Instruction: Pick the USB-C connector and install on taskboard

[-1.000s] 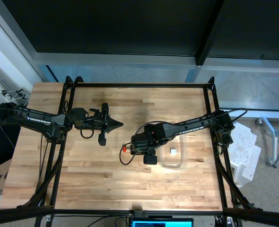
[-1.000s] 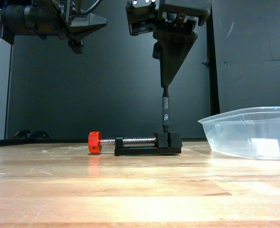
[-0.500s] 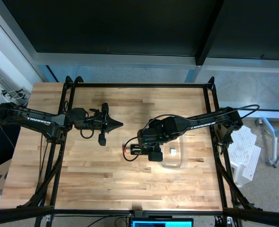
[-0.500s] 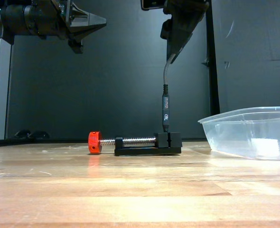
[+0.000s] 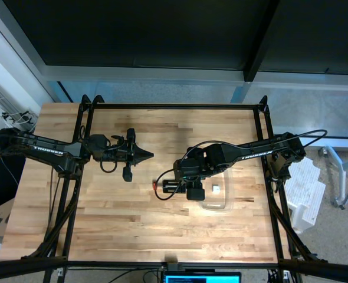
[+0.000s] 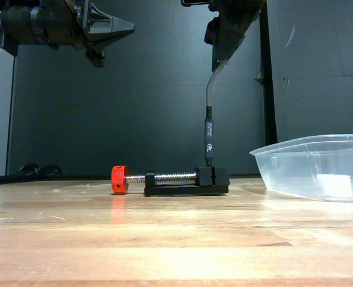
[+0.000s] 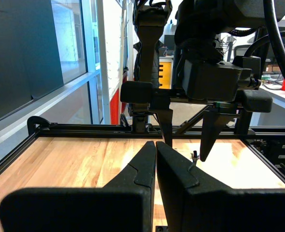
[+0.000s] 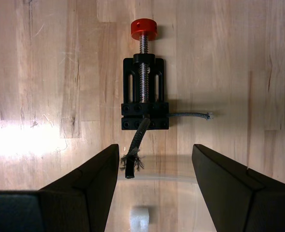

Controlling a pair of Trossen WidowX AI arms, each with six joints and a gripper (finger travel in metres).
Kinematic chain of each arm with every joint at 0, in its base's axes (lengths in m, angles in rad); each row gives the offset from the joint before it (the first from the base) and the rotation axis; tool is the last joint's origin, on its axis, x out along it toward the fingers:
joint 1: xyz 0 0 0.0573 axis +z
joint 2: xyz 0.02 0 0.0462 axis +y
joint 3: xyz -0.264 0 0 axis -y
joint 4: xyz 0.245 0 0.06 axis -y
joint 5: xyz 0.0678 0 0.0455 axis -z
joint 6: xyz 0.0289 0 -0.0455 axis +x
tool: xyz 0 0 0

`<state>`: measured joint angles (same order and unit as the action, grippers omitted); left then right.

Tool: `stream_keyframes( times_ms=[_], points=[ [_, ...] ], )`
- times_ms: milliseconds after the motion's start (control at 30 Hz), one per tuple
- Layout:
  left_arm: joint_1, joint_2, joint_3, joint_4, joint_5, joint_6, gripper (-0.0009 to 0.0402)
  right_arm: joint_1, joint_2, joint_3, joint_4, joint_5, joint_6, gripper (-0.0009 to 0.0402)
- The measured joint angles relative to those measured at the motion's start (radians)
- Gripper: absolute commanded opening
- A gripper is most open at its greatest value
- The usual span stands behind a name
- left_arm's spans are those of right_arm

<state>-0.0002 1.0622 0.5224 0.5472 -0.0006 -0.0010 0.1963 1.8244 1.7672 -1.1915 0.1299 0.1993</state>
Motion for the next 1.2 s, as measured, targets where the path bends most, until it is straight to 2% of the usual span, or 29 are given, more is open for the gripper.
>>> stream_keyframes(
  times_ms=[167,267,500,967,1200],
  points=[
    [0.000,0.000,0.000,0.000,0.000,0.000,0.0000,0.000,-0.021,0.000,0.016,0.000,0.000,0.0185],
    [0.000,0.000,0.000,0.000,0.000,0.000,0.0000,-0.002,-0.062,-0.009,0.097,0.000,0.000,0.0175],
    [0.000,0.000,0.000,0.000,0.000,0.000,0.0000,-0.021,-0.173,-0.116,0.290,0.007,-0.026,0.0137],
    [0.000,0.000,0.000,0.000,0.000,0.000,0.0000,-0.078,-0.393,-0.526,0.803,0.006,-0.079,-0.0003],
    [0.000,0.000,0.000,0.000,0.000,0.000,0.0000,-0.101,-0.494,-0.716,1.068,0.007,-0.079,0.0001]
  ],
)
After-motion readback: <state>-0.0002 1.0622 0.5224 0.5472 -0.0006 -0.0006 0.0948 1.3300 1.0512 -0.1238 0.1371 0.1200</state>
